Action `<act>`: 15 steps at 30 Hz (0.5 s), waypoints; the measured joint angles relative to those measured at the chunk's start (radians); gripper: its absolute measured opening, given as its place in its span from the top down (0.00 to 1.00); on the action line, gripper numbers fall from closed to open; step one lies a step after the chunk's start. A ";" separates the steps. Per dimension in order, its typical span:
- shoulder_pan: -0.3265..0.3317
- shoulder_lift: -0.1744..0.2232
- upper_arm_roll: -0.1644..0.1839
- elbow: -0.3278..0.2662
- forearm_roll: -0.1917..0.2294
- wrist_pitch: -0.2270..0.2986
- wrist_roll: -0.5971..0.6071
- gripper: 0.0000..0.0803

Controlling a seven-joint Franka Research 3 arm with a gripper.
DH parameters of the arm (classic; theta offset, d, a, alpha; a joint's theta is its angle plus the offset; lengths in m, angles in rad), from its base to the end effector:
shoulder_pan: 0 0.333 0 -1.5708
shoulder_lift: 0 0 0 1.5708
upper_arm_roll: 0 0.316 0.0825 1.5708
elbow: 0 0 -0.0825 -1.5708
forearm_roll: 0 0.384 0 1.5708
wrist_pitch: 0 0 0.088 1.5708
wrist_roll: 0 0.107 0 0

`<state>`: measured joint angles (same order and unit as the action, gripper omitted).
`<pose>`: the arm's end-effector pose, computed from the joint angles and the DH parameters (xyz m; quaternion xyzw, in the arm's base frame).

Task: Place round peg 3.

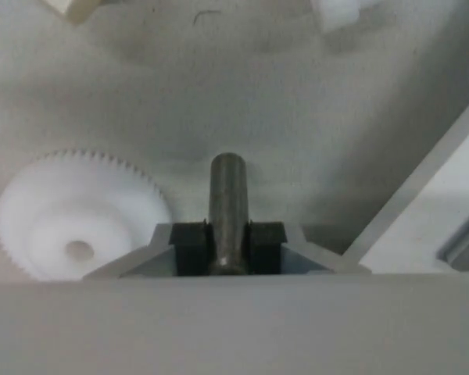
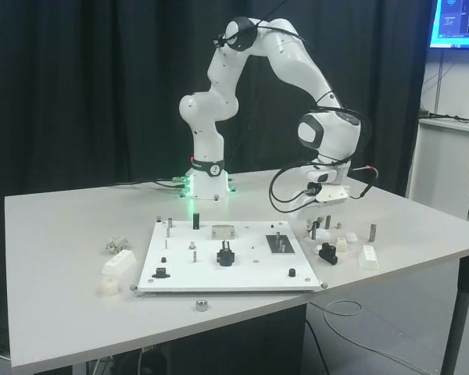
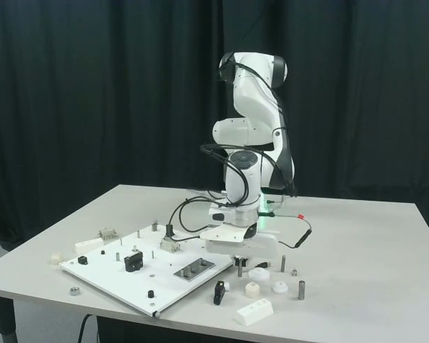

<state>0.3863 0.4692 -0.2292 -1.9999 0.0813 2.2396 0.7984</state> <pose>0.5753 0.0950 0.2110 0.9361 -0.3342 -0.0845 0.0702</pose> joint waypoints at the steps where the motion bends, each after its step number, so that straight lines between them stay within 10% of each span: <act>1: -0.001 0.003 0.001 0.003 0.000 -0.003 -0.001 0.86; 15: -0.035 0.036 0.036 0.045 0.000 -0.049 -0.001 0.86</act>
<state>0.3510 0.5047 -0.1929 -1.9547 0.0813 2.1910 0.7969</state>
